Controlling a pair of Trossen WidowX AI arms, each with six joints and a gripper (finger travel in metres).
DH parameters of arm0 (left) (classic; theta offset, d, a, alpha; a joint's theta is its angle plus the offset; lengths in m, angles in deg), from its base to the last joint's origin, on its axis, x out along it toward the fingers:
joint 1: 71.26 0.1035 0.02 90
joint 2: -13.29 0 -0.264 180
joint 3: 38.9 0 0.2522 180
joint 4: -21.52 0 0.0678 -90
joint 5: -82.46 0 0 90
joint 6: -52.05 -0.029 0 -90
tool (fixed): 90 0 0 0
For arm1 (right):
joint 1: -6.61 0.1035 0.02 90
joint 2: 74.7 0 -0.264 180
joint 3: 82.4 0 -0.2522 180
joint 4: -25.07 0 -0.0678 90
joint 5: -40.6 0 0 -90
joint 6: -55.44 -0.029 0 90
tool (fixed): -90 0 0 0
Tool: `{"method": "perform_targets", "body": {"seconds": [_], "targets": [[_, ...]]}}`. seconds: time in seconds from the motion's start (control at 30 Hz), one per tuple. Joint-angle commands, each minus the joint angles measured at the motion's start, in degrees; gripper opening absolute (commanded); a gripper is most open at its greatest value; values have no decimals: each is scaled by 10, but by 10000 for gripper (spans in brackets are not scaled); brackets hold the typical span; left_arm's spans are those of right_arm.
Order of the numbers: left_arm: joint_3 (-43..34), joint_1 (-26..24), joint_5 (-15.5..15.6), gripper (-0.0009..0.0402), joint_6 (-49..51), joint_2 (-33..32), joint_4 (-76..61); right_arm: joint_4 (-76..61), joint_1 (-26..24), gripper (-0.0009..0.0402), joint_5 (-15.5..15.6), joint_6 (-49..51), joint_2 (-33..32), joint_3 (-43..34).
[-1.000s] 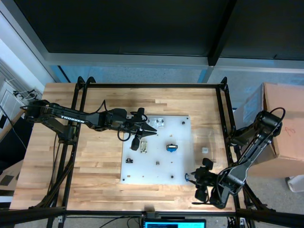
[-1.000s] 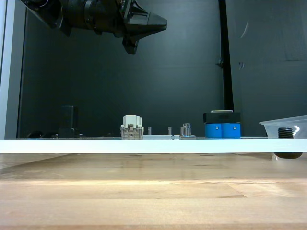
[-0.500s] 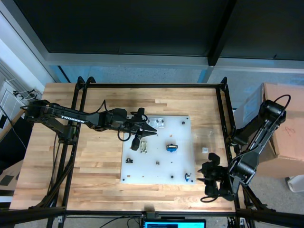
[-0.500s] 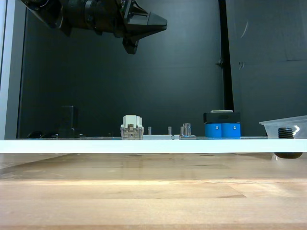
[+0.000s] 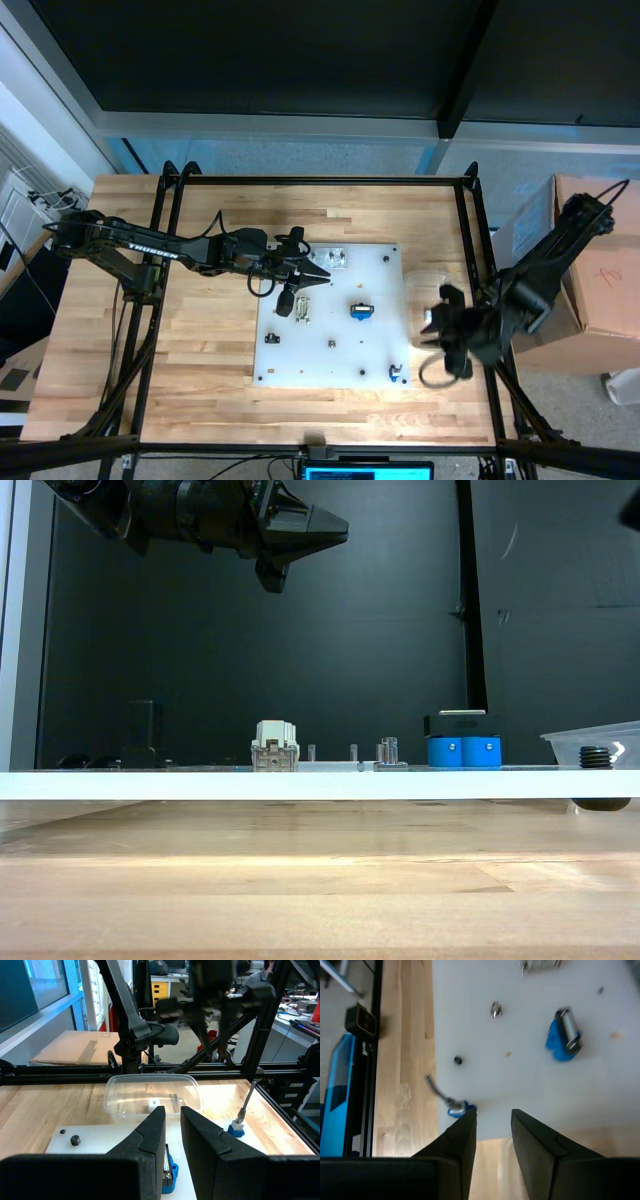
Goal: Pick the RJ45 connector and install on the taskboard
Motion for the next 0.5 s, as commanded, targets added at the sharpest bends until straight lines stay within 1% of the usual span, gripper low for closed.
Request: {"method": "perform_targets", "body": {"seconds": [0.03, 0.13, 0.2, 0.27, 0.3, 0.37, 0.43, 0.5], "targets": [[-2, 0, 1, 40, 0, 0, 4, 1, -78, 64, 39, 83, 46, 0], [-4, 0, 0, 40, 0, 0, 3, 6, -146, 39, 68, 154, 80, 0], [-4, 0, -4, 40, 4, 0, 0, 15, -186, 19, 78, 203, 96, 0], [-4, 0, -23, 39, 4, 1, 4, 30, -221, -3, 81, 242, 107, 0], [-5, 0, -24, 36, 3, 1, 8, 40, -234, -1, 81, 261, 111, 0], [-5, 2, 3, 22, -2, 4, 14, 77, -256, 2, 81, 296, 121, 3], [-4, 2, 31, -2, -4, 9, 17, 134, -270, -1, 81, 337, 132, 14], [-4, 4, 46, 2, -4, 18, 18, 190, -286, 0, 82, 363, 144, 28]]}}
